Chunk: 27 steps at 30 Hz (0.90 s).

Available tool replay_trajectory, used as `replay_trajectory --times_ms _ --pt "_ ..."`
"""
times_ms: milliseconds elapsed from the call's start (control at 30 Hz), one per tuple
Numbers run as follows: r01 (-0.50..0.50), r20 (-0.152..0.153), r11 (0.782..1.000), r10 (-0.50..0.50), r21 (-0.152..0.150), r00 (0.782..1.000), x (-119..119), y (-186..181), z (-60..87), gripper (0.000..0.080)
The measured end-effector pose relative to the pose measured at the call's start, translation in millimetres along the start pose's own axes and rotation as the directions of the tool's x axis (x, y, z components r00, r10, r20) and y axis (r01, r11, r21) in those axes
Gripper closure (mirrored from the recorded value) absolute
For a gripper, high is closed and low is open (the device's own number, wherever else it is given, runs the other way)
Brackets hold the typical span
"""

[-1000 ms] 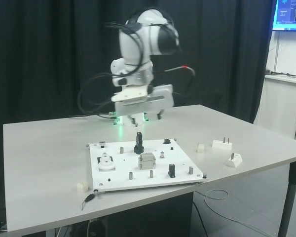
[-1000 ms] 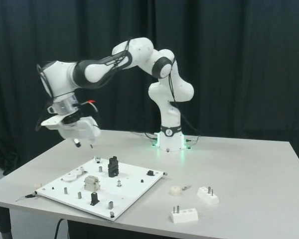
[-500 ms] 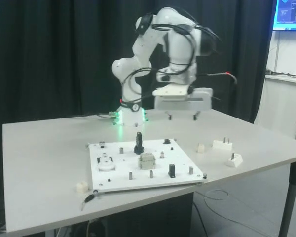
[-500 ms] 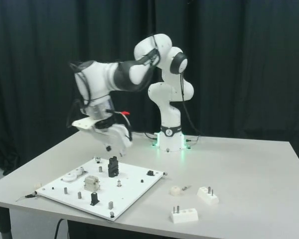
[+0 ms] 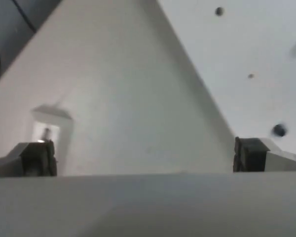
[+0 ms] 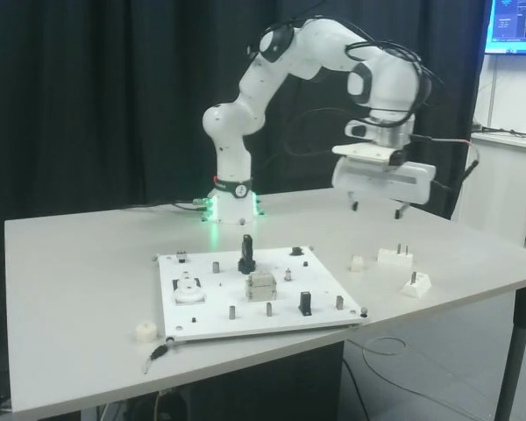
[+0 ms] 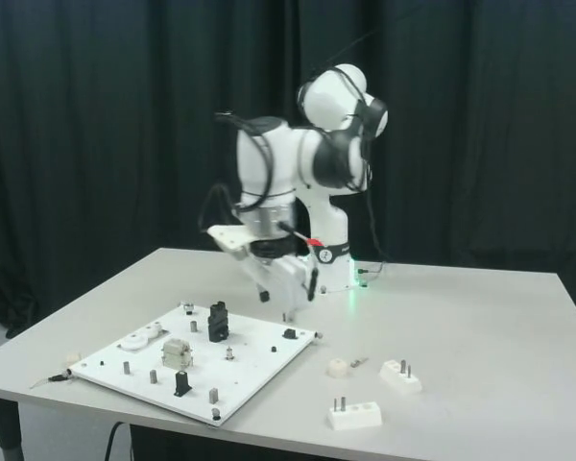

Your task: Pick round peg 2.

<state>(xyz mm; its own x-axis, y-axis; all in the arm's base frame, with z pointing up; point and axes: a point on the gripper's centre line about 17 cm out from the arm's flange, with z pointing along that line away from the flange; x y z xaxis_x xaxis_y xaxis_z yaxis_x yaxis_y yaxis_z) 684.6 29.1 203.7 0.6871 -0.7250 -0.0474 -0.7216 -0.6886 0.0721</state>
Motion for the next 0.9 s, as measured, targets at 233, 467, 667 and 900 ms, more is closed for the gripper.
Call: replay_trajectory --times_ms 233,467,667,900 --pt "-0.09 -0.081 0.996 0.09 0.006 0.993 -13 -29 4.6 0.0003" --pt "-0.171 -0.117 0.984 0.175 0.04 0.978 -24 -52 11.8 0.0003" --pt "-0.24 -0.119 0.968 0.247 0.071 0.962 -33 -69 20.7 0.0003" --pt "-0.293 -0.121 0.951 0.304 0.101 0.945 -39 -86 34.9 0.0003"
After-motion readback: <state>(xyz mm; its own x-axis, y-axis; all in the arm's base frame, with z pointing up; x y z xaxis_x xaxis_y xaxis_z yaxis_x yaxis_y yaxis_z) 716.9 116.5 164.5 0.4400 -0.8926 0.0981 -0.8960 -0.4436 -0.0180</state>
